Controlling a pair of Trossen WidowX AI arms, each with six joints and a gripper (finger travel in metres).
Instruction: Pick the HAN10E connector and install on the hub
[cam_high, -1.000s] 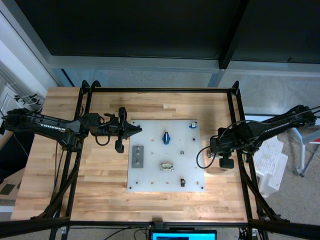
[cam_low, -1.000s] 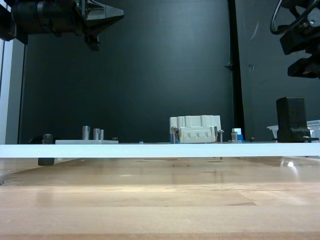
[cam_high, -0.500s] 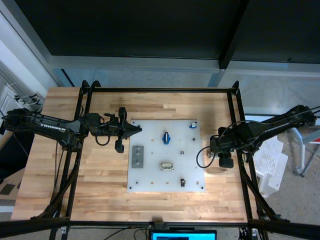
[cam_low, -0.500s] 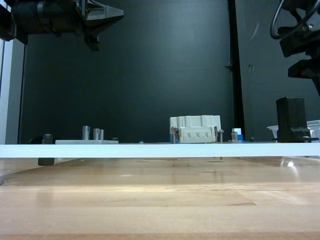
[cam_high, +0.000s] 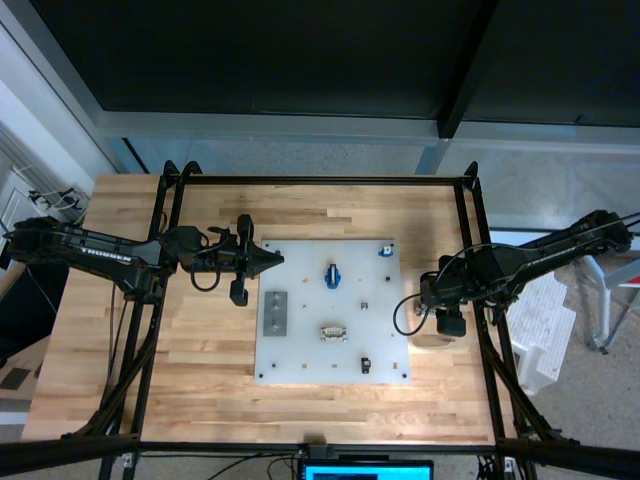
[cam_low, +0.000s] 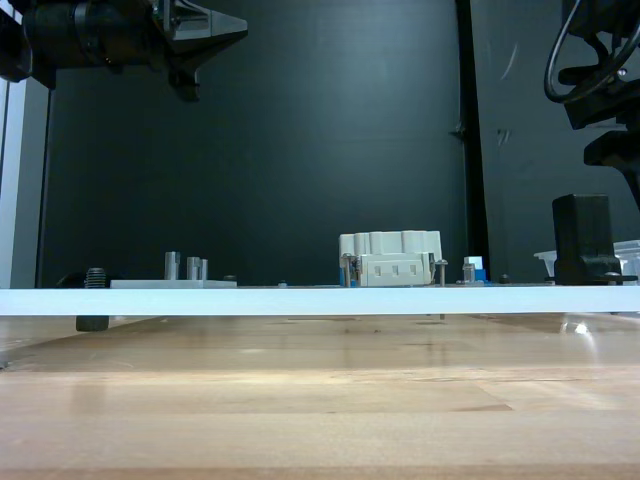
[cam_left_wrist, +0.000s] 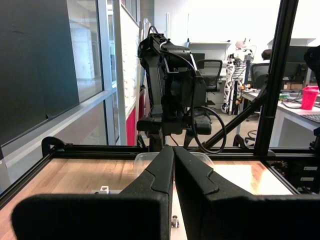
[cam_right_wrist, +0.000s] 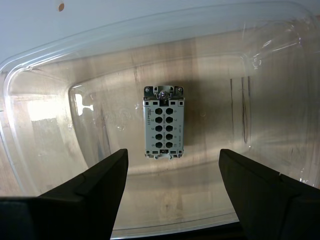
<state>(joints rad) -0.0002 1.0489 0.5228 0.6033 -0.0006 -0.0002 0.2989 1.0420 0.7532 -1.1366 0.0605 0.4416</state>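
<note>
Right end effector (cam_right_wrist: 172, 165) poised above a clear plastic tub (cam_right_wrist: 45, 125) on the tabletop (cam_high: 200, 380), just off the right edge of the white task board (cam_high: 300, 365). Pointing down into the tub, fingers spread wide, nothing between them.

Straight ahead of it, on the tub's floor: the HAN10E connector (cam_right_wrist: 163, 122), lying flat with its dotted face up, apart from every wall. Nearly centred in the gap between the fingers, perhaps a shade toward one of them. Long axis at right angles to the line joining the fingers, hence well set for a pinch across the narrow width, on the long flanks. Probably no turn of the wrist needed; only a straight descent, then a squeeze. Worth watching: the smooth tub floor, likely to let so light a plug slide on a lopsided contact.

The hub (cam_high: 334, 333) bolted on the board, well apart from the tub and off toward the left arm's side, long axis running left to right in the high view. Farther left again, a grey two-hole block (cam_high: 274, 312).

Left end effector (cam_left_wrist: 173, 150) held high over the board's far left edge, fingers pressed together on nothing, aimed across at the right arm. Right arm by far the nearer to the connector. Pick not yet made.
</note>
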